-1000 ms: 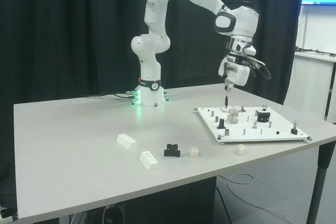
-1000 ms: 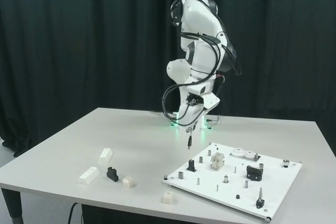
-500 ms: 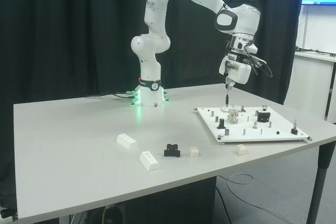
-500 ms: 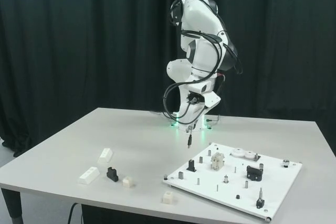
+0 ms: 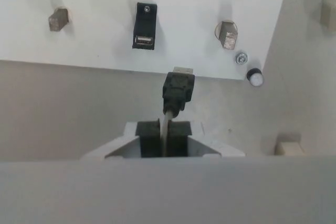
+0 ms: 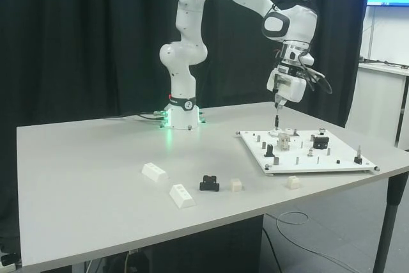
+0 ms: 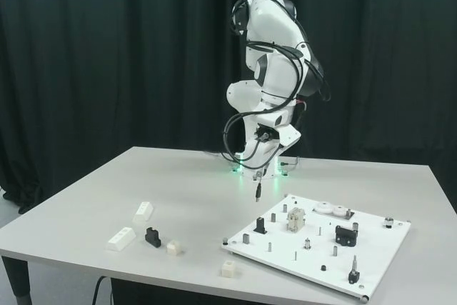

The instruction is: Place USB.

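USB plug hangs pinched in the jaws, short of the black socket at 11 o'clock; alignment precedes a straight, slow descent.

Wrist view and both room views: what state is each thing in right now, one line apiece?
Claw: shut on the USB plug.
USB plug: held hanging, above the board's edge, not inserted.
USB socket: on the board, nothing in it.
White board: flat on the grey table.
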